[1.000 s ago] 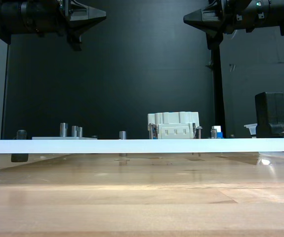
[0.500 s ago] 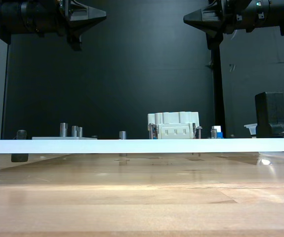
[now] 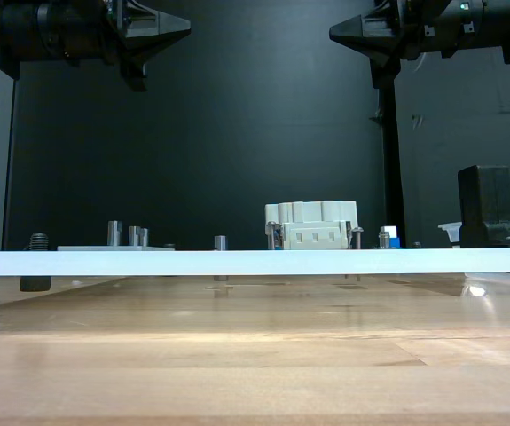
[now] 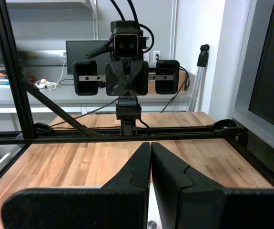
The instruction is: Remove the 16mm bar from the taskboard and place in the container
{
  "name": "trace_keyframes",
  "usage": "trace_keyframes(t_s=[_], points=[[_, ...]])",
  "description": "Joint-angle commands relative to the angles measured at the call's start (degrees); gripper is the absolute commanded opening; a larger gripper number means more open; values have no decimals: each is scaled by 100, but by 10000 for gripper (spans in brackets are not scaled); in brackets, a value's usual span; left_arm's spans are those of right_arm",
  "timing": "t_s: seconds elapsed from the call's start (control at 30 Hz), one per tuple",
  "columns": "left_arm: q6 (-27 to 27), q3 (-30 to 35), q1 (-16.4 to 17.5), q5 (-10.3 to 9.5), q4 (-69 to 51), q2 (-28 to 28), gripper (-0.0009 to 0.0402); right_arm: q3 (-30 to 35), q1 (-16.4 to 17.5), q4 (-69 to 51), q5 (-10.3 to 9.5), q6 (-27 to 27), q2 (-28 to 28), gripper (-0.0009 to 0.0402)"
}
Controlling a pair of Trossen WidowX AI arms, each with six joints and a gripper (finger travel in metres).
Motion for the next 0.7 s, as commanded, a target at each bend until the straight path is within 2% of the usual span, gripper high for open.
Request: trace_keyframes(t_s=[0.03, 0.27, 0.7], points=[[0, 2, 2, 2, 0, 0, 0, 4, 92, -138, -52, 203, 0, 0], [0, 2, 2, 2, 0, 0, 0, 391, 367, -1467, 11, 474, 105, 0], [0, 2, 2, 2, 0, 0, 0, 1576, 796, -3711, 9, 778, 1012, 0]])
